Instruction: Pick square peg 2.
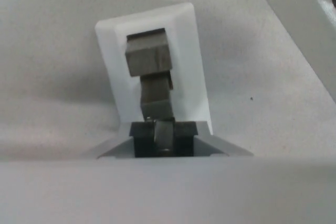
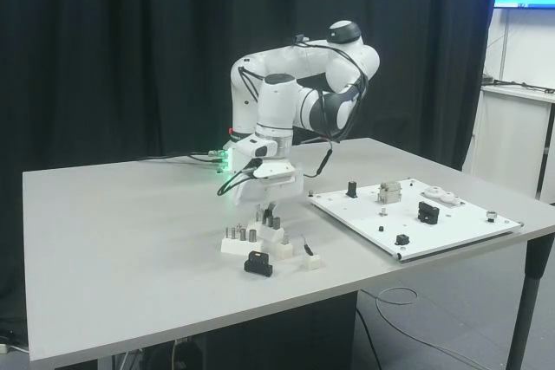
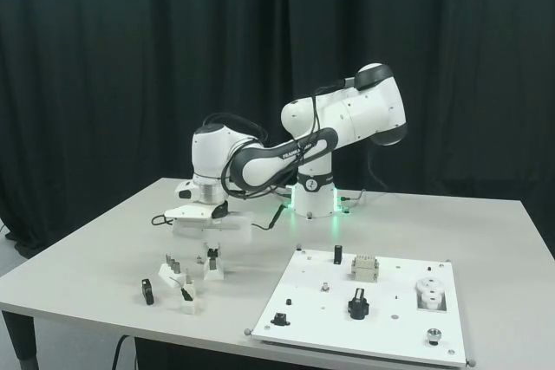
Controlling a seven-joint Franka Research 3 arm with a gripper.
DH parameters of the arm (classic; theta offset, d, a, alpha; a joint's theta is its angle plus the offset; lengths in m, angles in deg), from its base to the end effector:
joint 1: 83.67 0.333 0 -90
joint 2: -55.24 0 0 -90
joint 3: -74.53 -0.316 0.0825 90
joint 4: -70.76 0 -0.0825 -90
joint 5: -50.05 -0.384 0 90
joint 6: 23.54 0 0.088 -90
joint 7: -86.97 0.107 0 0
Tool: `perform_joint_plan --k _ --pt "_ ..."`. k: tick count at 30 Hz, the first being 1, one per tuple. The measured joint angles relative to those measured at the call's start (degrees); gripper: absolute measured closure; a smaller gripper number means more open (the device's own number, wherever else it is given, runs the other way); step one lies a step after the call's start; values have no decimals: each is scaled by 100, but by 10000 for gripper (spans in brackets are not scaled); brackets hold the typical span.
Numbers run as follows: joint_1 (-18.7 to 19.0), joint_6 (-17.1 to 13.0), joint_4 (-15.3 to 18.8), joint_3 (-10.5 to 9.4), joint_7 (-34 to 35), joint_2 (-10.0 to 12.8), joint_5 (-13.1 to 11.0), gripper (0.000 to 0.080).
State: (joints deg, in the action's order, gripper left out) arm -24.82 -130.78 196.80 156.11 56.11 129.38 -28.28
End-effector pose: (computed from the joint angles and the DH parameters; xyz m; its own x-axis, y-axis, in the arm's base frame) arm 0.4953 -0.1655 0.2088 0.8382 -0.5452 -0.0104 -0.5437 -0.8371 0.0605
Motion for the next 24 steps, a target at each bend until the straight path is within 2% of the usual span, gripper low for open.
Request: perform_joint_plan --k 16,24 --pt "33 547 -1 372 0 0 167 735" --pt "73 684 -3 537 0 -4 241 735"
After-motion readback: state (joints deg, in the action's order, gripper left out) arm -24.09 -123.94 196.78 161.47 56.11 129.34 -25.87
